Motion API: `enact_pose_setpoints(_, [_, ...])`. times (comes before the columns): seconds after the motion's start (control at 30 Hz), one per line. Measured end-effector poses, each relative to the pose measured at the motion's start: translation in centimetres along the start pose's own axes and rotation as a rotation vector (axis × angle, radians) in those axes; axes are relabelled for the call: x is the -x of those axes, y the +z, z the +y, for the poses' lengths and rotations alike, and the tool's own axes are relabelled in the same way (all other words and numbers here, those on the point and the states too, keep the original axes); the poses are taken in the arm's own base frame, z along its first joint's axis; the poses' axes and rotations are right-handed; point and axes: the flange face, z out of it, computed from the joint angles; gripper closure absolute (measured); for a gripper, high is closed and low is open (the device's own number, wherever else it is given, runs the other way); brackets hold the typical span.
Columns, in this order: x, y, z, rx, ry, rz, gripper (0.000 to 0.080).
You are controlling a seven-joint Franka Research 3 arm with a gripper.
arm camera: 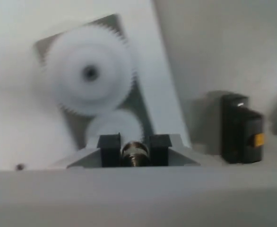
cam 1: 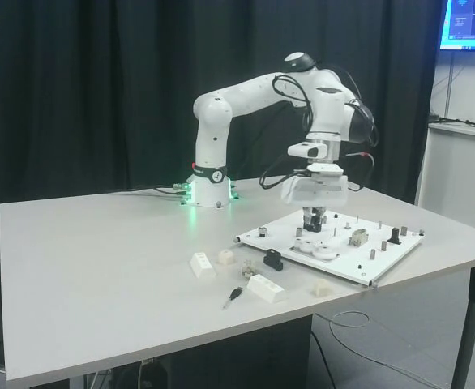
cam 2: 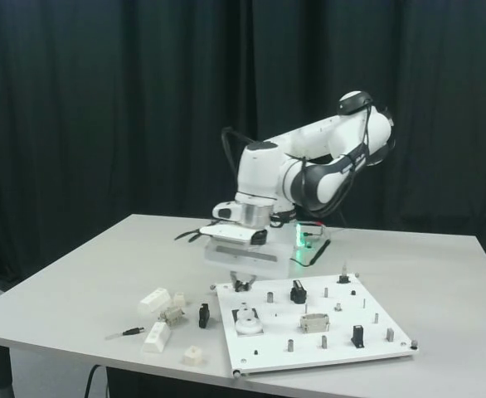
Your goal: Place BNC.
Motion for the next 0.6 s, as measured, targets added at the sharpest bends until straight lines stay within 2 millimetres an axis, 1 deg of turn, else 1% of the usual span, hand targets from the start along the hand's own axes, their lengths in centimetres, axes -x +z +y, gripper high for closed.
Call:
enact_pose_setpoints(0.23, [-2.7, 0.7, 0.9, -0.016, 0.040, -0.011, 0.0679])
enact_pose_setpoints(0.6, [-5.8, 3.2, 1.4, -0.034, 0.082, -0.035, 0.0679])
